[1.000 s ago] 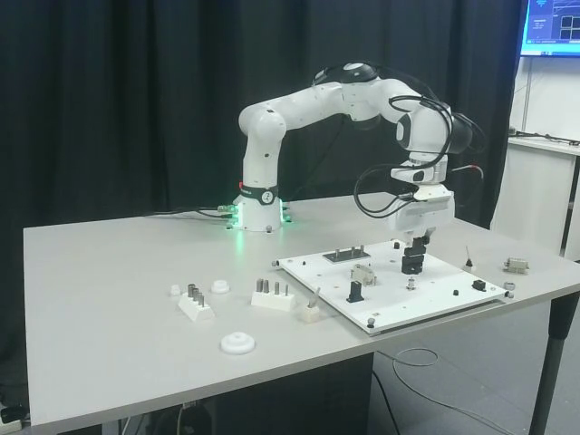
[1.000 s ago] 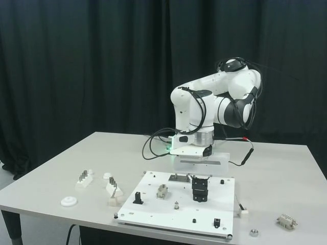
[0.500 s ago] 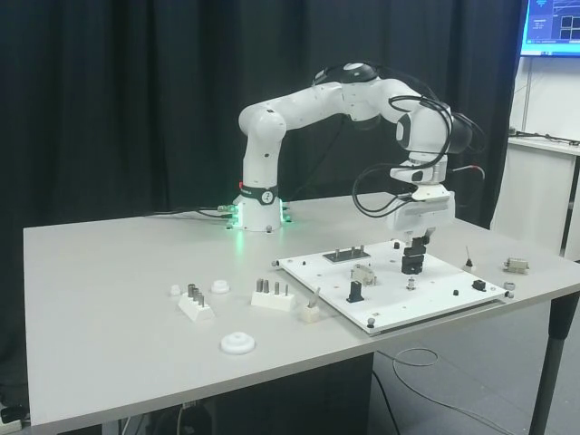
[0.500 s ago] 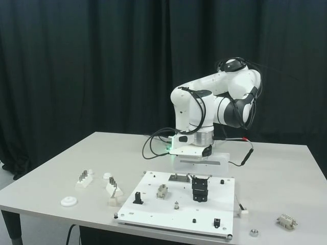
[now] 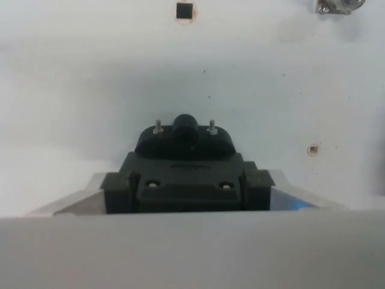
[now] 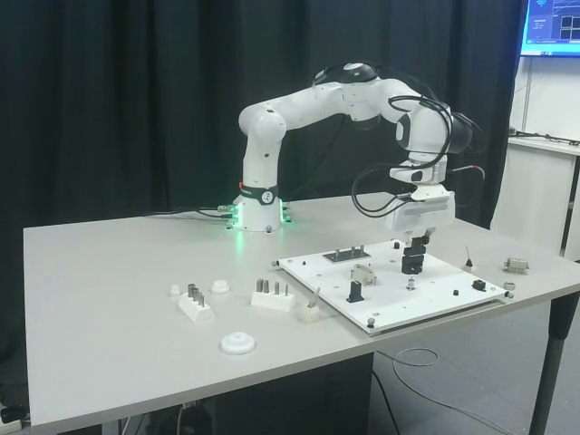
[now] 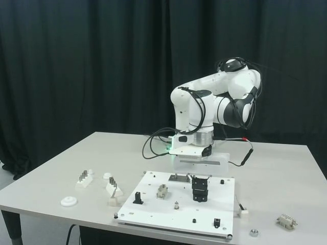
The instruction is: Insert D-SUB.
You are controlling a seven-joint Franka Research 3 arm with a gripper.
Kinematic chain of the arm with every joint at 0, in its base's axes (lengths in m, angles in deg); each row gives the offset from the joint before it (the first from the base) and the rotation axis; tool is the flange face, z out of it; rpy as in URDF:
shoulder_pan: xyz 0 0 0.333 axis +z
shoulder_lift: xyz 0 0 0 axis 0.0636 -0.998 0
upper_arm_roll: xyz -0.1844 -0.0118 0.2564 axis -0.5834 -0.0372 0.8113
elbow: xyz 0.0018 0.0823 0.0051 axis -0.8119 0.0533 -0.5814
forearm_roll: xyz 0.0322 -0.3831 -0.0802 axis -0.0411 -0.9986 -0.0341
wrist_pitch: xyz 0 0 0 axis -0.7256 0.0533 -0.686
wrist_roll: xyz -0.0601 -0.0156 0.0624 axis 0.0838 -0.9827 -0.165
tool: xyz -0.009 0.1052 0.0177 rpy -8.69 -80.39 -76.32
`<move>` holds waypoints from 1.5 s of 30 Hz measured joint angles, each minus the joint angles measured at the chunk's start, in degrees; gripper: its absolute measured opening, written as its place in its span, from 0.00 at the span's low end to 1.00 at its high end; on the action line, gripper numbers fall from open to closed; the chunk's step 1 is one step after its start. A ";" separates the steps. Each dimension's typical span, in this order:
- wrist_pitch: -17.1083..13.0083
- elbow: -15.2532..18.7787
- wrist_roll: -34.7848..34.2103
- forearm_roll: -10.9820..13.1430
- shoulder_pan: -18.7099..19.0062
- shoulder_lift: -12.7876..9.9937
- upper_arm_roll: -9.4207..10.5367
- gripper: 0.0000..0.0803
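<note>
White and bent sharply at the elbow, the Franka arm points its gripper straight down, fingers pinching a black D-SUB connector over the white assembly board.

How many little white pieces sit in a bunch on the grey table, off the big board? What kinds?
Blocks holding pins: 2
Small round caps: 2
Big round disc: 1
Small block with an upright piece: 1
Total: 6

Room views look evenly lit against the black curtain, only soft shadows on the table; green glow at the arm's base; wrist view's foreground totally out of focus.
</note>
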 joint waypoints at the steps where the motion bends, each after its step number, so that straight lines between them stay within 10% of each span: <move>1: 0.01 0.00 0.00 0.00 0.00 0.01 0.00 0.48; 45: 0.04 -0.04 11.84 0.00 0.12 0.05 0.03 0.48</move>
